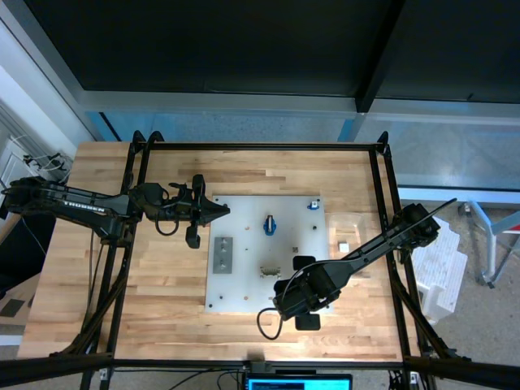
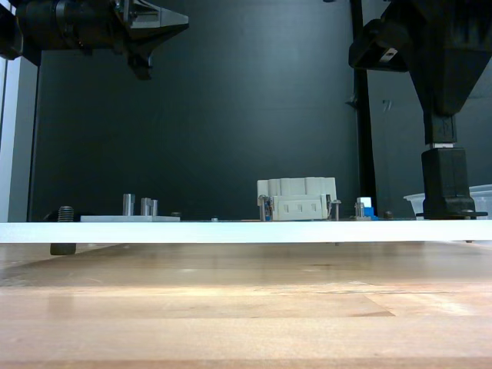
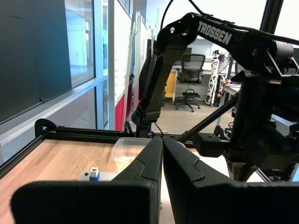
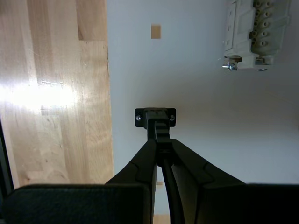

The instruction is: Pick the USB connector and install on taskboard

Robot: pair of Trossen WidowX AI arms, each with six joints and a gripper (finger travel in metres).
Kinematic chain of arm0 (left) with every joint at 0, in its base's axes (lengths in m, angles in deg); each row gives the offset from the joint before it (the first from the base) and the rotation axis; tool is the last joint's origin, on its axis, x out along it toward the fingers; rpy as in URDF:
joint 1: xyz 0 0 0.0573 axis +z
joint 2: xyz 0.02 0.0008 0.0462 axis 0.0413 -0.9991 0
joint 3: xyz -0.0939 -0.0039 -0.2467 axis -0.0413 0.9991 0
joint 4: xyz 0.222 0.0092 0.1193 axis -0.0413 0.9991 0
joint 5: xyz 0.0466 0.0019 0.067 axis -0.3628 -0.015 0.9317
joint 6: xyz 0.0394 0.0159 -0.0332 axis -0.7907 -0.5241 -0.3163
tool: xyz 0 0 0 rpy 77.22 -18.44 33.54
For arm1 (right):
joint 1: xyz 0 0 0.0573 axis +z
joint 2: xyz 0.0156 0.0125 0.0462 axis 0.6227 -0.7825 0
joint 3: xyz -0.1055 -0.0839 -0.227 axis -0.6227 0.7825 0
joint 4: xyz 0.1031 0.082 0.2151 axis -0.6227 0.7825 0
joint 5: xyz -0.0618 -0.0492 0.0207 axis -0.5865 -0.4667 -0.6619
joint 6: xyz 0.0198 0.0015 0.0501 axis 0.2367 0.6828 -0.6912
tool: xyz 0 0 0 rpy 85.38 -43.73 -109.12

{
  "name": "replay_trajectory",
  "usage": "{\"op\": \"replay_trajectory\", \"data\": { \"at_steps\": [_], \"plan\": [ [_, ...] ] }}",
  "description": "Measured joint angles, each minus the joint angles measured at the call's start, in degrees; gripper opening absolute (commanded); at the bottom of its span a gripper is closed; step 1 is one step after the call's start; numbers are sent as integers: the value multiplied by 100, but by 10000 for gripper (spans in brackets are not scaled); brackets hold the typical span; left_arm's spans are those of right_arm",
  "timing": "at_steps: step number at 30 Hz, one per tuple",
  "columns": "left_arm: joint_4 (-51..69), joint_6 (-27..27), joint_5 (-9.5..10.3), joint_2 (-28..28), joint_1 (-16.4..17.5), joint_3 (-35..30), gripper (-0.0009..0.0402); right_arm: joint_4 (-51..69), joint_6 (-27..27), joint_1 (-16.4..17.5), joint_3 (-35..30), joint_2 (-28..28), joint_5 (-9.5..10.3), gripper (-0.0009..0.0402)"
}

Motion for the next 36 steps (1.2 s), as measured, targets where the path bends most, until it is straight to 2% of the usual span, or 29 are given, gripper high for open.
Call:
{"op": "replay_trajectory", "data": {
  "at_steps": [3,22,36],
  "plan": [
    [-2,0,0,0,0,0,0,-94,0,-9,79,17,61,0],
    [0,0,0,0,0,0,0,-120,0,4,107,33,46,2],
    [-2,-2,0,0,0,0,0,-136,24,17,114,92,87,101]
  ]
}}
